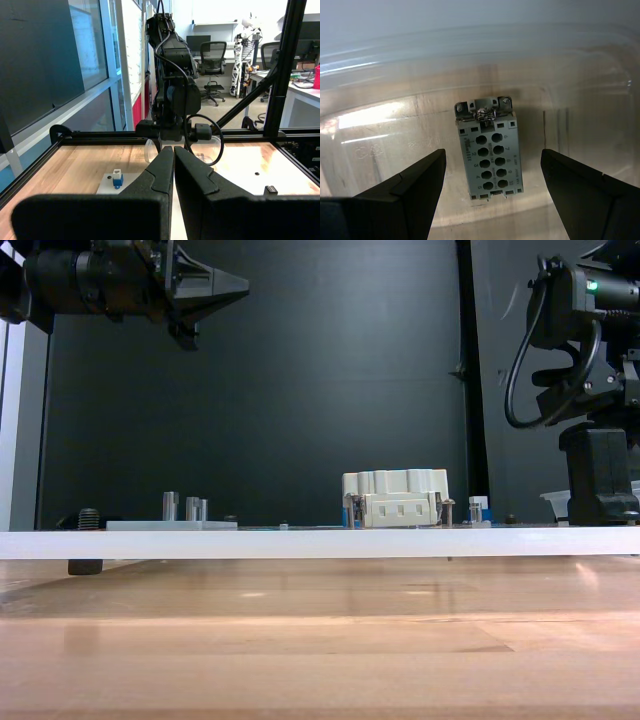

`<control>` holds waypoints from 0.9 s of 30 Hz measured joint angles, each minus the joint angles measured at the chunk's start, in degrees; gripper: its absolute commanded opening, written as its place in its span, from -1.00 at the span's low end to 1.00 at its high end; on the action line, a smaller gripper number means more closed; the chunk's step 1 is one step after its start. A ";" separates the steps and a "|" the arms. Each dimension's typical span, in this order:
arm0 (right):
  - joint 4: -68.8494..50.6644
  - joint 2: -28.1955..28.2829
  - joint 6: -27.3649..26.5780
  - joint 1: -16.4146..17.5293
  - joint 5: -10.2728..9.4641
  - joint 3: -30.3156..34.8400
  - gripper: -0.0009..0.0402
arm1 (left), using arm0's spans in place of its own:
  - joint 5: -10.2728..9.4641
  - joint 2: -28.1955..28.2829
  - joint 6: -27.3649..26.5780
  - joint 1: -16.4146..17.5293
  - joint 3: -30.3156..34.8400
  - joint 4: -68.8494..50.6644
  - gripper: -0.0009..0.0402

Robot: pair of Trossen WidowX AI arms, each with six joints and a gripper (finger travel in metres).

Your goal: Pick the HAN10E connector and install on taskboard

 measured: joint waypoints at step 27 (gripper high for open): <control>3.19 1.84 1.22 -0.02 -0.48 -1.51 -0.29 | 0.00 0.00 0.00 0.00 0.00 0.02 -0.95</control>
